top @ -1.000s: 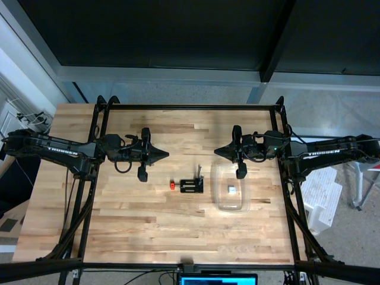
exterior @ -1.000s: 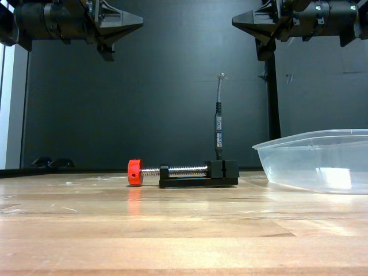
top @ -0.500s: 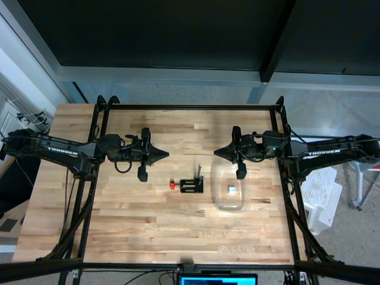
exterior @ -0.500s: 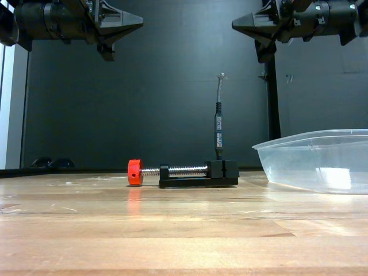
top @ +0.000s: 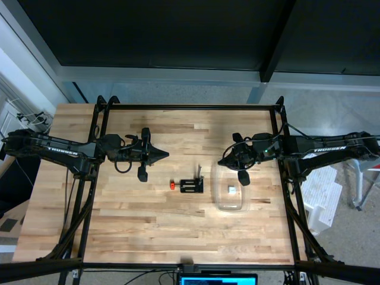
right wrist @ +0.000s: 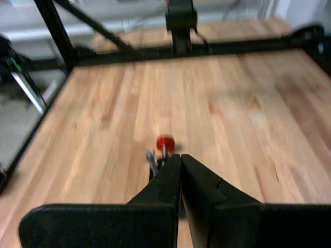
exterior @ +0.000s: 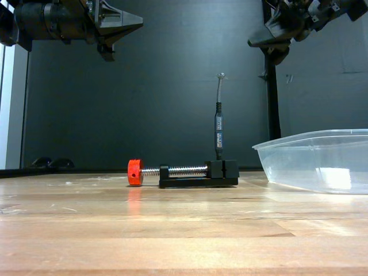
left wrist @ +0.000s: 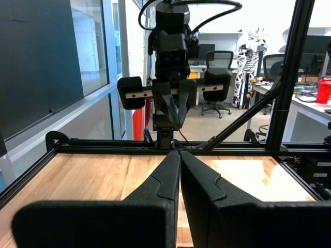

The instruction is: Remove the USB-C connector from taskboard and place in the container

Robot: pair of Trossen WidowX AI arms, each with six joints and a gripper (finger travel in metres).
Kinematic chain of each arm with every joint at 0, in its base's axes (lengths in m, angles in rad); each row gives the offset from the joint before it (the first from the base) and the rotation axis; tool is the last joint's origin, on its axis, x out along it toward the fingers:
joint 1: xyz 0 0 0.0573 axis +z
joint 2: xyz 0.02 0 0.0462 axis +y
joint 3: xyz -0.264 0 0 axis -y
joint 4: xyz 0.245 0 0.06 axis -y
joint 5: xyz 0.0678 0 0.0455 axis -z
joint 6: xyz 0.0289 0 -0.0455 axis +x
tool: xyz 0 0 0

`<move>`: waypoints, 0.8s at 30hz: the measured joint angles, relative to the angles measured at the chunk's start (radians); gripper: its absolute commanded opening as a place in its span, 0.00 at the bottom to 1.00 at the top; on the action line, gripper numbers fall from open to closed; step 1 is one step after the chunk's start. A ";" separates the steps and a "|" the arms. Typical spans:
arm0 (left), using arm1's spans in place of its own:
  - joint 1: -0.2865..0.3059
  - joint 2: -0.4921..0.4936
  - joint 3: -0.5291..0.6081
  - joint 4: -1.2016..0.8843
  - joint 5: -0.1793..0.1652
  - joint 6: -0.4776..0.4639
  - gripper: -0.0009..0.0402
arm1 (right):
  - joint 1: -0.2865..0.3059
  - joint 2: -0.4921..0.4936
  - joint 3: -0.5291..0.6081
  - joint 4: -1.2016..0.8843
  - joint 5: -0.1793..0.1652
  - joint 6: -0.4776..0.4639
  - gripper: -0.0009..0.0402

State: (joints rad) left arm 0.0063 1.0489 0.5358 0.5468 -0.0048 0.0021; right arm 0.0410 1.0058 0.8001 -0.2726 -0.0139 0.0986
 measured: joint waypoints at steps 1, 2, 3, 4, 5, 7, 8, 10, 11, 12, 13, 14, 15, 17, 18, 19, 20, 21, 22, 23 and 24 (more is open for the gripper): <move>0.000 0.000 0.000 0.000 0.000 0.000 0.02 | 0.005 0.012 0.017 -0.038 0.010 0.000 0.02; 0.000 0.000 0.000 0.000 0.000 0.000 0.02 | 0.010 0.026 0.034 -0.074 0.019 -0.003 0.02; 0.000 0.000 0.000 0.000 0.000 0.000 0.02 | 0.016 0.040 0.049 -0.106 0.021 -0.005 0.02; 0.000 0.000 0.000 0.000 0.000 0.000 0.02 | 0.022 0.056 0.064 -0.129 0.022 -0.007 0.02; 0.000 0.000 0.000 0.000 0.000 0.000 0.02 | 0.027 0.071 0.079 -0.147 0.022 -0.007 0.02; 0.000 0.000 0.000 0.000 0.000 0.000 0.02 | 0.039 0.100 0.105 -0.184 0.021 -0.007 0.02; 0.000 0.000 0.000 0.000 0.000 0.000 0.02 | 0.043 0.114 0.119 -0.202 0.022 -0.007 0.02; 0.000 0.000 0.000 0.000 0.000 0.000 0.02 | 0.053 0.146 0.149 -0.248 0.032 -0.010 0.02; 0.000 0.000 0.000 0.000 0.000 0.000 0.02 | 0.058 0.162 0.164 -0.276 0.047 -0.011 0.02; 0.000 0.000 0.000 0.000 0.000 0.000 0.02 | 0.063 0.177 0.179 -0.299 0.058 -0.011 0.02; 0.000 0.000 0.000 0.000 0.000 0.000 0.02 | 0.067 0.191 0.192 -0.321 0.068 -0.011 0.02; 0.000 0.000 0.000 0.000 0.000 0.000 0.02 | 0.071 0.204 0.203 -0.339 0.074 -0.010 0.02; 0.000 0.000 0.000 0.000 0.000 0.000 0.02 | 0.073 0.217 0.215 -0.356 0.074 -0.009 0.02; 0.000 0.000 0.000 0.000 0.000 0.000 0.02 | 0.076 0.243 0.235 -0.375 0.074 -0.005 0.02; 0.000 0.000 0.000 0.000 0.000 0.000 0.02 | 0.078 0.254 0.241 -0.380 0.074 -0.003 0.02; 0.000 0.000 0.000 0.000 0.000 0.000 0.02 | 0.080 0.264 0.245 -0.382 0.074 -0.003 0.02; 0.000 0.000 0.000 0.000 0.000 0.000 0.02 | 0.084 0.273 0.249 -0.385 0.074 -0.003 0.02; 0.000 0.000 0.000 0.000 0.000 0.000 0.02 | 0.086 0.283 0.253 -0.385 0.074 -0.002 0.02; 0.000 0.000 0.000 0.000 0.000 0.000 0.02 | 0.089 0.293 0.258 -0.385 0.074 0.001 0.03; 0.000 0.000 0.000 0.000 0.000 0.000 0.02 | 0.091 0.306 0.264 -0.388 0.074 0.003 0.04; 0.000 0.000 0.000 0.000 0.000 0.000 0.02 | 0.094 0.319 0.272 -0.396 0.074 0.005 0.06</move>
State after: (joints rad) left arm 0.0063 1.0489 0.5354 0.5468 -0.0048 0.0017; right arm 0.1349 1.3251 1.0725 -0.6685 0.0601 0.1040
